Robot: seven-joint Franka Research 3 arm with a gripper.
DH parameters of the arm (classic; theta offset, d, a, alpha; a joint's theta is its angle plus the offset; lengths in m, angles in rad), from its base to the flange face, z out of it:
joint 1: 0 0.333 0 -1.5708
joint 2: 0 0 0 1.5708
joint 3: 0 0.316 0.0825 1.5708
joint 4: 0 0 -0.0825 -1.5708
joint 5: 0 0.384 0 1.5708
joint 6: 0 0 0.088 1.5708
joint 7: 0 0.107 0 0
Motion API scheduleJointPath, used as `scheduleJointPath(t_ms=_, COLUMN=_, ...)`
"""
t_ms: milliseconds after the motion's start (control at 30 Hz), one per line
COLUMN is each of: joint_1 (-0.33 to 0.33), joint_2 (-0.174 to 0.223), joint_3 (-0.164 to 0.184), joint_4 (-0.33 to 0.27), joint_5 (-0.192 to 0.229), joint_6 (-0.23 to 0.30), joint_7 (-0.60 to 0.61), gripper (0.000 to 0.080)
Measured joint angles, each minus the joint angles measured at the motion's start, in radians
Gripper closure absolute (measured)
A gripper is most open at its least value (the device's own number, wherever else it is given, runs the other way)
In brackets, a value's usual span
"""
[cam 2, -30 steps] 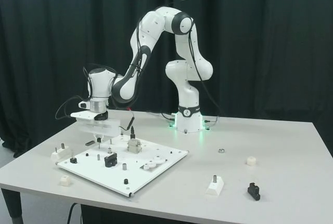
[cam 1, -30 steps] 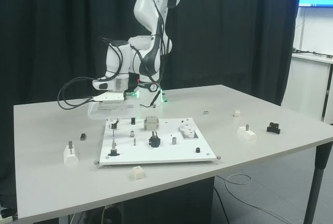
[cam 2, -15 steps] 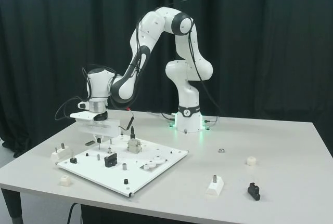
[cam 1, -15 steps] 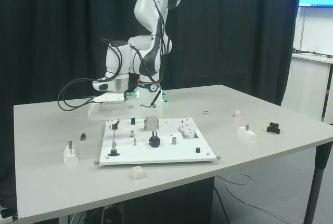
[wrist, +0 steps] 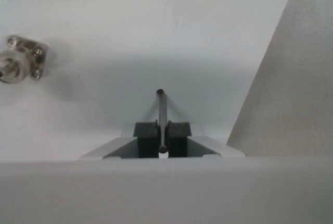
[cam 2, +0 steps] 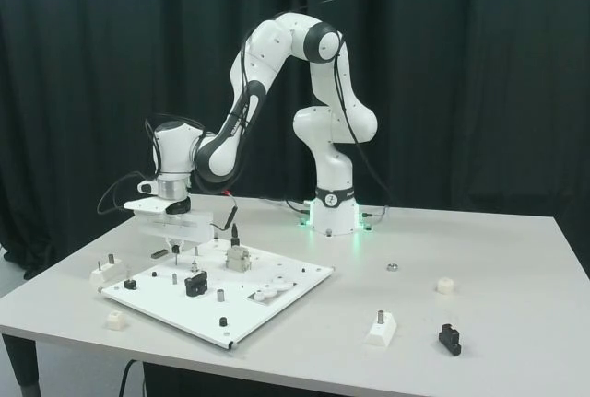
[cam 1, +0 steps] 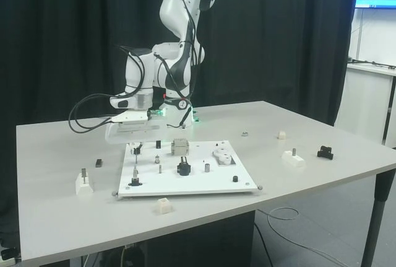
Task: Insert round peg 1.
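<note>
Gripper: the gripper (wrist: 162, 148) is down low over the white board (cam 1: 198, 177), at the board's back corner on the side away from the arm's base; its two black fingers (wrist: 146, 139) are pinched close together with only a thin slot between them.
Peg: round peg 1 (wrist: 162, 120), a slim grey rod, sits clamped right in that slot, pointing straight down at the board; in the wrist view its free end meets the white surface, though whether it has gone into a hole I cannot tell.
Peg from the room: under the hand in the second room view, a thin dark pin (cam 2: 175, 251) reaches down to the board.
Arm: the white arm (cam 2: 277, 56) arches up from its base at the back of the table (cam 1: 309, 131) and folds down to the board, cables looping off the wrist.
Connector: a metal fitting on a square flange (wrist: 20, 60) is fixed on the board near the peg, apart from it.
Board edge: the wrist view catches the board's edge, with grey table beyond it.
Board fixtures: small black and metal parts stand across the board, among them a grey block (cam 1: 179, 146) near the middle.
Loose pieces: a white block with a pin (cam 1: 83, 182) and a small white cube (cam 1: 163, 205) lie beside the board on the table; another white block with a pin (cam 2: 380, 329) and a black clip (cam 2: 449, 338) lie well apart on the far side.
</note>
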Motion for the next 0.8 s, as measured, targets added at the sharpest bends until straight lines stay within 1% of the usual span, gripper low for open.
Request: scheduleJointPath(t_ms=800, joint_1=0.0, joint_2=0.006, joint_3=0.004, joint_4=0.01, joint_5=0.009, joint_6=-0.005, joint_7=-0.007, gripper=0.0771)
